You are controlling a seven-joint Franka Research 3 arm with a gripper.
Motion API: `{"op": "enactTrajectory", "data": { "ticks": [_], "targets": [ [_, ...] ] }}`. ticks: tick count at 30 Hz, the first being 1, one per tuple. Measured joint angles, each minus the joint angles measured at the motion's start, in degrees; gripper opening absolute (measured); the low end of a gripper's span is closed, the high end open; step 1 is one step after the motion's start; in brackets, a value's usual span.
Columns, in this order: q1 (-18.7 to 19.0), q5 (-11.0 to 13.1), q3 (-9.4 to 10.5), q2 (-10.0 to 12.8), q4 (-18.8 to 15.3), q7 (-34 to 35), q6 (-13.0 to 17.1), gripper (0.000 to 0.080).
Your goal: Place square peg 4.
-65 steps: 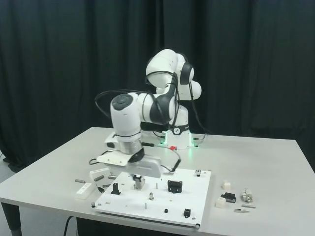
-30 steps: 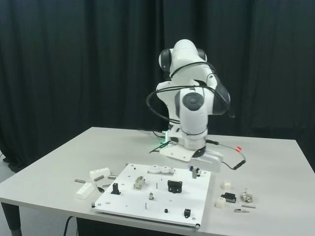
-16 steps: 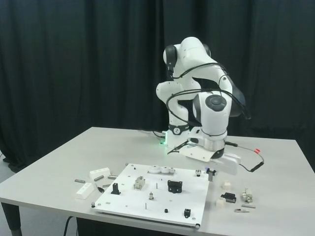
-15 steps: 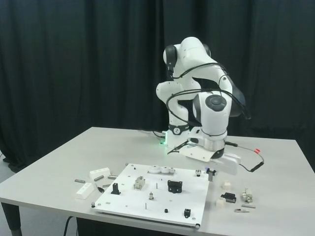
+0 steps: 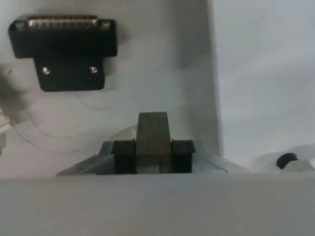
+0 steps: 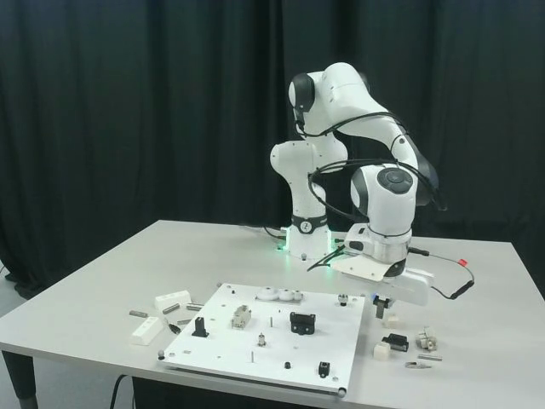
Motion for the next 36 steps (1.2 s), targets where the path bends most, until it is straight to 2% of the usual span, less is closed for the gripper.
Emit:
{"op": "enactTrajectory", "data": {
  "ticks": [15, 16, 20, 21, 29, 30, 35, 36],
  "targets": [
    [2.66, 0.00, 0.00, -0.98, -3.39, 2.57, 3.86, 0.0152],
    [2.81, 0.00, 0.00, -1.03, -3.58, 2.62, 4.07, 0.0179],
    [3.33, 0.00, -0.01, -1.34, -4.32, 2.84, 4.75, 0.0179],
    [3.44, -0.02, -0.02, -1.41, -4.44, 2.96, 4.89, 0.0444],
    [4.10, -0.16, -0.09, -1.74, -5.05, 3.25, 5.38, 0.0444],
    [4.17, -0.20, -0.10, -1.78, -5.10, 3.28, 5.40, 0.0774],
    [4.37, -0.51, -0.12, -2.13, -5.45, 3.90, 5.51, 0.0774],
    [4.39, -0.61, -0.11, -2.20, -5.52, 4.14, 5.54, 0.0794]
  ]
}}
